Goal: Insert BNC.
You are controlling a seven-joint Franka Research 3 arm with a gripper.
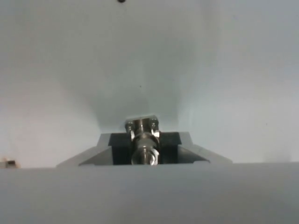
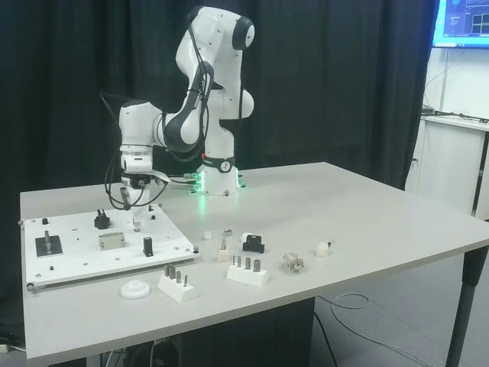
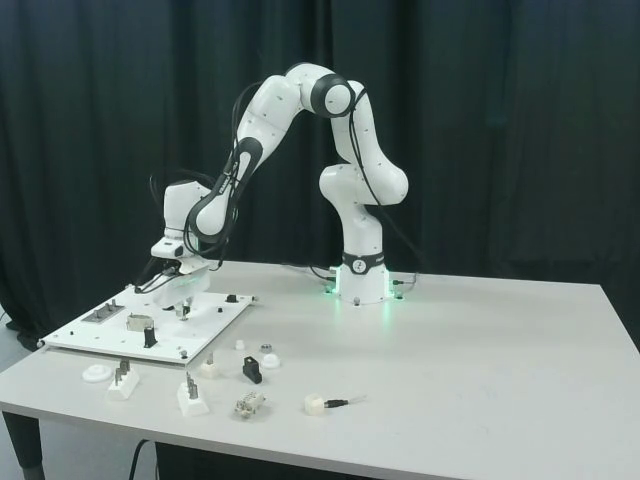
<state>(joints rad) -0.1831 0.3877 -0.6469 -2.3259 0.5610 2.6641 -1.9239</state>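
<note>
Both room views are evenly and brightly lit from overhead, so the grey counter (image 2: 359,206) shows only soft, short shadows under the arm (image 3: 300,110) and the small parts, against a black curtain (image 3: 500,120) that swallows light. A green glow shines at the arm's base (image 2: 210,183). The wrist view is dimmer and hazy: the white board (image 1: 149,60) looks washed out, a soft shadow fans out behind the metal connector (image 1: 144,140), and the near foreground is an unfocused grey band.

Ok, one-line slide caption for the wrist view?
Wrist view: BNC connector held between the gripper fingers above the white board.
</note>
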